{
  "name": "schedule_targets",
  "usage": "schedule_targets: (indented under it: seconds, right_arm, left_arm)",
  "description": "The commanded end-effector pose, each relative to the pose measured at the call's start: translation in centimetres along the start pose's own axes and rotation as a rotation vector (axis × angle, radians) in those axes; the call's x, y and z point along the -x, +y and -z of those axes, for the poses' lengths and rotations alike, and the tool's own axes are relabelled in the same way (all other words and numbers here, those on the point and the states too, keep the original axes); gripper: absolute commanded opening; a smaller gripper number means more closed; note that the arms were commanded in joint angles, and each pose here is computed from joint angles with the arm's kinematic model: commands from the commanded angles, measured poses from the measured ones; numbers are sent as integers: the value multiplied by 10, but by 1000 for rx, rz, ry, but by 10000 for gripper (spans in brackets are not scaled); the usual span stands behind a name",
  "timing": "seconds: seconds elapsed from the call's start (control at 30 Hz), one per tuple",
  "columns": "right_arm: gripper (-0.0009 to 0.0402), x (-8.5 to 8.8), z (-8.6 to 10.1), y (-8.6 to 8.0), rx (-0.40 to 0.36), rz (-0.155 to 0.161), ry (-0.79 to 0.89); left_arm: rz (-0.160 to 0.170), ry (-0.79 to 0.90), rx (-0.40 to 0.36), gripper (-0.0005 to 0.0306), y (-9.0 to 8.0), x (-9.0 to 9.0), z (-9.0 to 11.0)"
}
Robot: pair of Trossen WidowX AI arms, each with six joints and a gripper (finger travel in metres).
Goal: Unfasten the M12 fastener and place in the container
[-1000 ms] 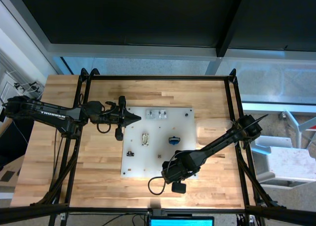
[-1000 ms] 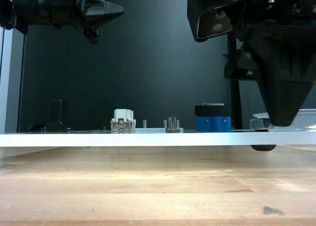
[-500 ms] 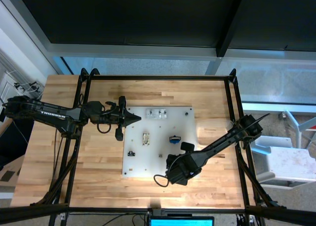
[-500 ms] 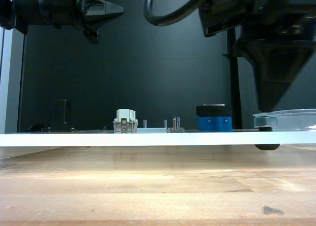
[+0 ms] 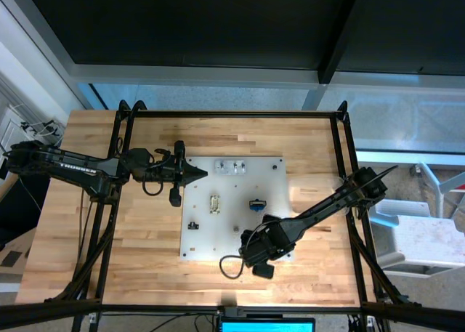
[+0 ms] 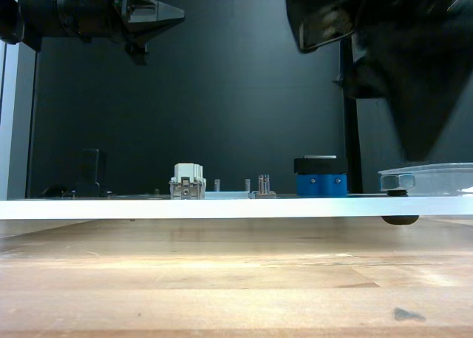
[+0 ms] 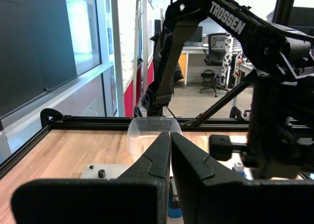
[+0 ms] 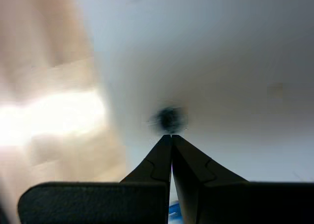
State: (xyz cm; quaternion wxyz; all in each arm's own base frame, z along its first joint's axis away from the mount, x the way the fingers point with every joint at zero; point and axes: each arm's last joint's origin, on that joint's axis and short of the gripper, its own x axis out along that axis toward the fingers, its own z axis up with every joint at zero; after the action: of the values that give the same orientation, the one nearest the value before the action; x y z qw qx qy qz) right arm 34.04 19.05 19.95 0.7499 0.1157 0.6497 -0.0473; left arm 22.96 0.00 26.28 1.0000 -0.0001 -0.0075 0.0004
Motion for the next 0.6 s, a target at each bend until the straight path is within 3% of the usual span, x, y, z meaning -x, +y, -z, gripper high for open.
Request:
schedule_targets:
  seconds: [0.03, 0.13, 0.27, 0.6]
  right_arm:
    - [0, -1, -2, 3, 1, -52, -2]
    - [0, -3, -3, 5, 4, -71, -6]
    - [0, -9, -4, 6, 24, -70, -4]
    - [0, -21, -3, -1, 18, -12, -7]
  left_arm:
    - [0, 1, 0, 0, 0, 0, 0]
    - [1, 1, 0, 0, 0, 0, 0]
    - [0, 1, 0, 0, 0, 0, 0]
    - [0, 0, 0, 0, 0, 0, 0]
